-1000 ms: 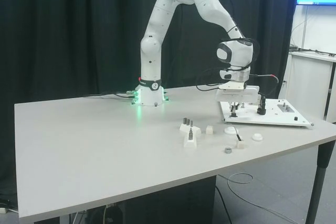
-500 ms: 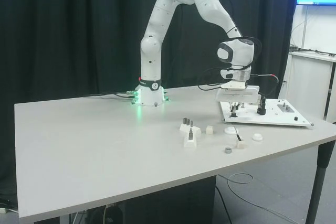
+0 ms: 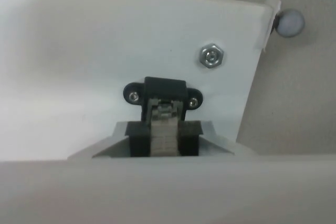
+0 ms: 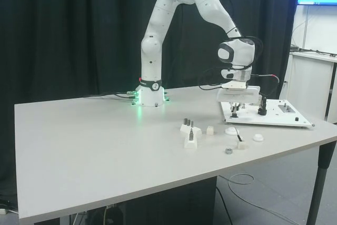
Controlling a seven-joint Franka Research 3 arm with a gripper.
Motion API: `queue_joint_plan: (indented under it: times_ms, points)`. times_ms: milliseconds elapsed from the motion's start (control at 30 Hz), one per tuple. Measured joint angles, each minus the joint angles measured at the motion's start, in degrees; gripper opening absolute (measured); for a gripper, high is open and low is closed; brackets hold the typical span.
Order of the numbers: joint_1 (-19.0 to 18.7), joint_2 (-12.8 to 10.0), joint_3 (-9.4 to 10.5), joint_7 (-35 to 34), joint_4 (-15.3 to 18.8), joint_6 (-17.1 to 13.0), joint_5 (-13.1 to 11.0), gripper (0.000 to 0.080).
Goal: Insert Ethernet.
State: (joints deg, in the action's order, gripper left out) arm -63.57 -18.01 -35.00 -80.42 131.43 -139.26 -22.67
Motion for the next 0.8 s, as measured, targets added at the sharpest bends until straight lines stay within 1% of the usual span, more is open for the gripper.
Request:
queue_joint_plan:
  times_ms: [800]
  points:
    - [0.0,0.3,0.18,-2.2,0.3,0.0,0.0,0.0104]
